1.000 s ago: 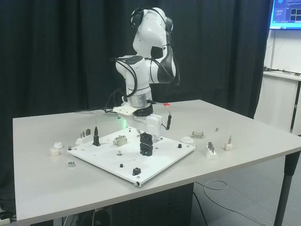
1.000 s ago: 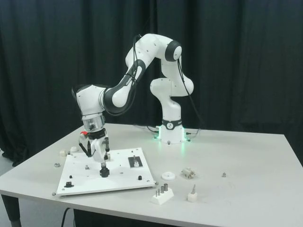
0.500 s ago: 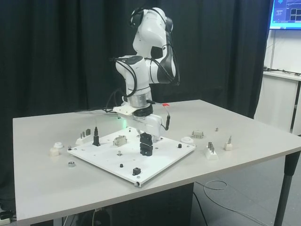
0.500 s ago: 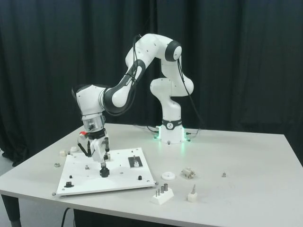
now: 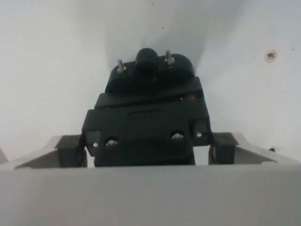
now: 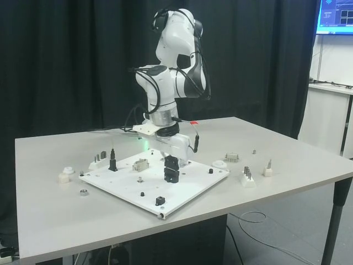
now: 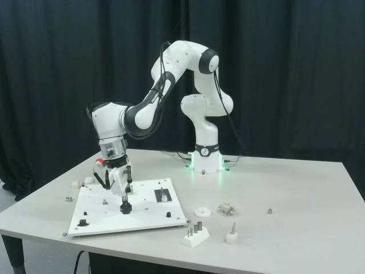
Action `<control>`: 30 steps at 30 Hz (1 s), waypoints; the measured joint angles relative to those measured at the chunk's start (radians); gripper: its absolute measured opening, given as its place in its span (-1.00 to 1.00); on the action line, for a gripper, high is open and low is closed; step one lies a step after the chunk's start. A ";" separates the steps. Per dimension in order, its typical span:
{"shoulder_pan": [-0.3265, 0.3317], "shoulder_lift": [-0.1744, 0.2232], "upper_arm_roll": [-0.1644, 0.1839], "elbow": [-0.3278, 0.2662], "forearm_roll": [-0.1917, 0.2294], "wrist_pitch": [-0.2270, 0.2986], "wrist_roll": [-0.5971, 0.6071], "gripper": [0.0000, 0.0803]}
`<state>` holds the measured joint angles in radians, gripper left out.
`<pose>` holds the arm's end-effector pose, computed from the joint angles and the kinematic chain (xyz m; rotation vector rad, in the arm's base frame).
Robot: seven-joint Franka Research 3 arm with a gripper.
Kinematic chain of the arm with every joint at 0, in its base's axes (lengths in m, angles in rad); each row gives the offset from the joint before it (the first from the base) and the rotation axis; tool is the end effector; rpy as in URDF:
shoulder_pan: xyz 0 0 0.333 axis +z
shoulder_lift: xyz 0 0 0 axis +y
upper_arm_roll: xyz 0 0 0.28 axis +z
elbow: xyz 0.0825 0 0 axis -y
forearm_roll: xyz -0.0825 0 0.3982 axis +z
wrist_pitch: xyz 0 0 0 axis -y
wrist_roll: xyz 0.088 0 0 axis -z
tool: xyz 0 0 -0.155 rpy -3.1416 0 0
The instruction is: Insert D-SUB.
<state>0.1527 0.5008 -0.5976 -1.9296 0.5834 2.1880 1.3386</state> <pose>0.5555 -0.2289 0.1676 -1.4809 2.6356 0.2671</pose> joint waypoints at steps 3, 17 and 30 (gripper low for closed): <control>0.001 -0.001 0.000 -0.002 0.001 0.000 0.000 0.42; 0.003 -0.003 0.000 -0.006 0.001 0.000 -0.002 0.42; 0.002 -0.003 -0.002 -0.008 0.002 0.009 -0.018 0.42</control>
